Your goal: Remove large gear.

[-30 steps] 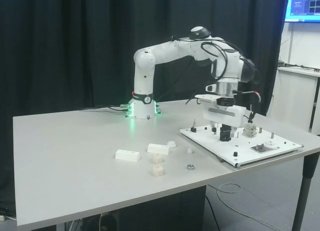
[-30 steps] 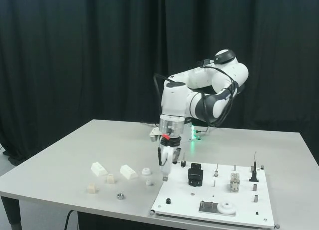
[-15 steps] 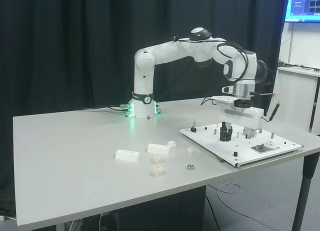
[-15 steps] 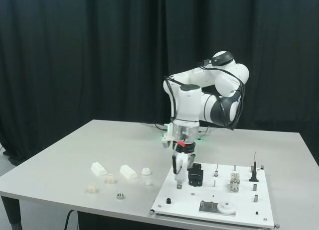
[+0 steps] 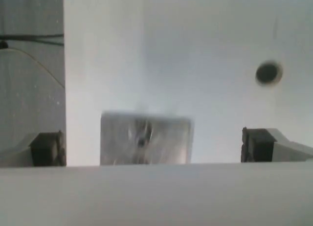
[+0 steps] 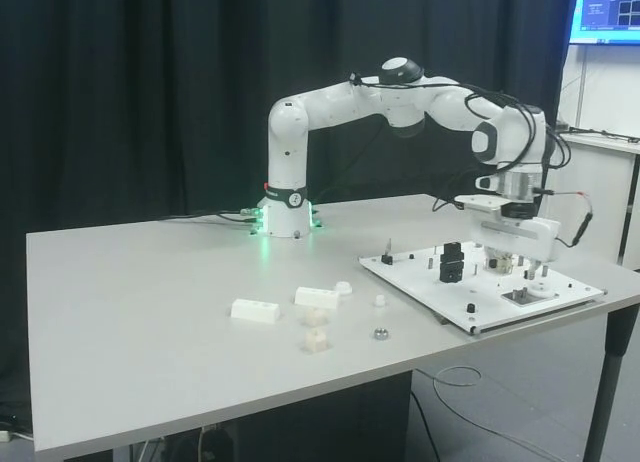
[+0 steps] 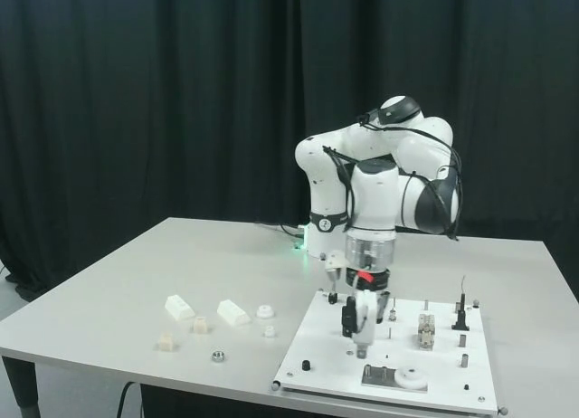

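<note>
The large gear (image 7: pixel 412 378) is a white toothed disc lying flat near the front edge of the white board (image 7: pixel 434 364), beside a grey metal plate (image 7: pixel 374 375). My gripper (image 7: pixel 361 346) hangs open just above the board, a little behind the plate and to the left of the gear, holding nothing. In the wrist view the black fingertips (image 5: pixel 258 144) stand wide apart with the metal plate (image 5: pixel 145 139) between them, and the gear is out of that picture. The first room view shows the gripper (image 6: pixel 517 269) low over the board's far end.
A black part (image 7: pixel 351 317), several pegs and a white fixture (image 7: pixel 425 331) stand on the board. Left of it on the grey table (image 7: pixel 136 282) lie white blocks (image 7: pixel 233 313), a small white gear (image 7: pixel 265 312) and a nut (image 7: pixel 217 355). Black curtains hang behind.
The arm has swung from the board's left edge across the black part toward the metal plate and the gear. The gripper has stayed open.
</note>
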Available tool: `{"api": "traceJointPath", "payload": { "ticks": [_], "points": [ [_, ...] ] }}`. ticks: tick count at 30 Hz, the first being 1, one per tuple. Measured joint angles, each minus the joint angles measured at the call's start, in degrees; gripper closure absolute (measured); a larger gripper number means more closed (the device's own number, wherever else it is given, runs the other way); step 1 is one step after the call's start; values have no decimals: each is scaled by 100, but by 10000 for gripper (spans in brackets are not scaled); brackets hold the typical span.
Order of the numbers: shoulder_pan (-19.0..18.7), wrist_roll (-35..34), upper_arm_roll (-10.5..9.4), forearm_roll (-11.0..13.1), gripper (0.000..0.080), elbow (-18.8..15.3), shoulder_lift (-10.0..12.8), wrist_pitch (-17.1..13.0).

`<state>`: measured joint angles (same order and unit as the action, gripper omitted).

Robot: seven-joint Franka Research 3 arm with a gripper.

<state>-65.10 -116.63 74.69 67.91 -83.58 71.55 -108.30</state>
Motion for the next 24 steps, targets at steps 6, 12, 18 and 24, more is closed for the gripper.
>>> {"api": "traceJointPath", "payload": {
  "ticks": [6,12,18,24],
  "points": [
    [107,-343,-173,-105,3,416,2,93],
    [167,-575,-386,-209,3,709,6,103],
    [181,-782,-584,-316,3,885,24,72],
    [174,-902,-728,-407,3,989,45,-20]
  ]
}}
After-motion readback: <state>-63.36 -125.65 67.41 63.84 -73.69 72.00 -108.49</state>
